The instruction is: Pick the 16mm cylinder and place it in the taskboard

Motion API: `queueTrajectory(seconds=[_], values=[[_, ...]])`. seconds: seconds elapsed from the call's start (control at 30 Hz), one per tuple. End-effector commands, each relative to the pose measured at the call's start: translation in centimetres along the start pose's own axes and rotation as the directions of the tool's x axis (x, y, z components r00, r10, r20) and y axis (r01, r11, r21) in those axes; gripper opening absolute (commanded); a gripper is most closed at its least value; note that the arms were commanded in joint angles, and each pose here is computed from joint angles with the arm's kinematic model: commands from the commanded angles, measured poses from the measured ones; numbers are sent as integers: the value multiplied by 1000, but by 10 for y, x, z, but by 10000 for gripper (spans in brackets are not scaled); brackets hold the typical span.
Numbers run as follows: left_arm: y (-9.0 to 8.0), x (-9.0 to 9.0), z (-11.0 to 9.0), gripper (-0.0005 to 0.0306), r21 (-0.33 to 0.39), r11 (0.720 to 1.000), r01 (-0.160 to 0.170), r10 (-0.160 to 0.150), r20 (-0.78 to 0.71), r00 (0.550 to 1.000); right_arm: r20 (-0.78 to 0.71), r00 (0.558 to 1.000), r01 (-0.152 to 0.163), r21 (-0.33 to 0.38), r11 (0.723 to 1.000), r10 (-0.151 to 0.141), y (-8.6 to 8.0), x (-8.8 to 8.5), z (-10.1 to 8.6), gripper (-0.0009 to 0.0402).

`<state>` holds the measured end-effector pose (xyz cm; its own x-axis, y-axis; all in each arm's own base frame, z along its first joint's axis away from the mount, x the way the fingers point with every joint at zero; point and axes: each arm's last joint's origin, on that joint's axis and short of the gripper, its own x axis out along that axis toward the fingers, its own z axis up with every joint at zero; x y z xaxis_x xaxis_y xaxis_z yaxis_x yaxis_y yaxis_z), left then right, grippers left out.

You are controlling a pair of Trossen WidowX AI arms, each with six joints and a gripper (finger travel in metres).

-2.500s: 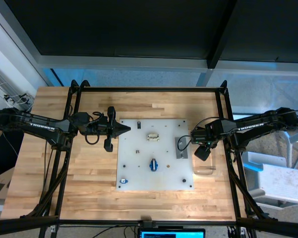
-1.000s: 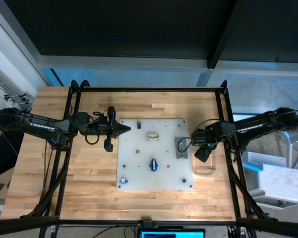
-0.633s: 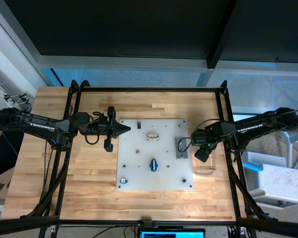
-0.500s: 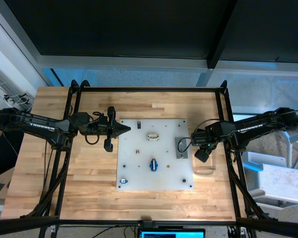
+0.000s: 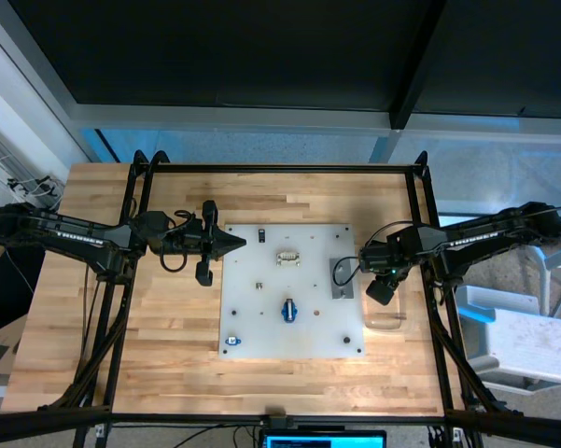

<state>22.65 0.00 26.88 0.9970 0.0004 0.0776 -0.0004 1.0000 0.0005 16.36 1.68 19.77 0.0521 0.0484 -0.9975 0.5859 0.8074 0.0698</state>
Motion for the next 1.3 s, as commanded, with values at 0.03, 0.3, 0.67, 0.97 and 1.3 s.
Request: queueTrajectory(seconds=[0.03, 0.3, 0.67, 0.97, 1.3], values=[[0, 0, 0, 0, 0, 1000, 0, 0, 0, 1000, 0, 1000, -13, -7, 1000, 13, 2, -8, 1, 34], [0, 0, 0, 0, 0, 1000, 0, 0, 0, 1000, 4, 1000, -6, -31, 1000, 6, 3, -24, 0, 34], [0, 0, 0, 0, 0, 1000, 0, 0, 0, 1000, 12, 1000, -12, -62, 998, 13, 2, -40, -3, 34], [0, 0, 0, 0, 0, 1000, 0, 0, 0, 1000, 44, 999, 6, -93, 996, -2, 5, -66, -5, 34], [0, 0, 0, 0, 0, 1000, 0, 0, 0, 1000, 62, 998, 7, -166, 986, 3, 9, -76, -7, 34]])
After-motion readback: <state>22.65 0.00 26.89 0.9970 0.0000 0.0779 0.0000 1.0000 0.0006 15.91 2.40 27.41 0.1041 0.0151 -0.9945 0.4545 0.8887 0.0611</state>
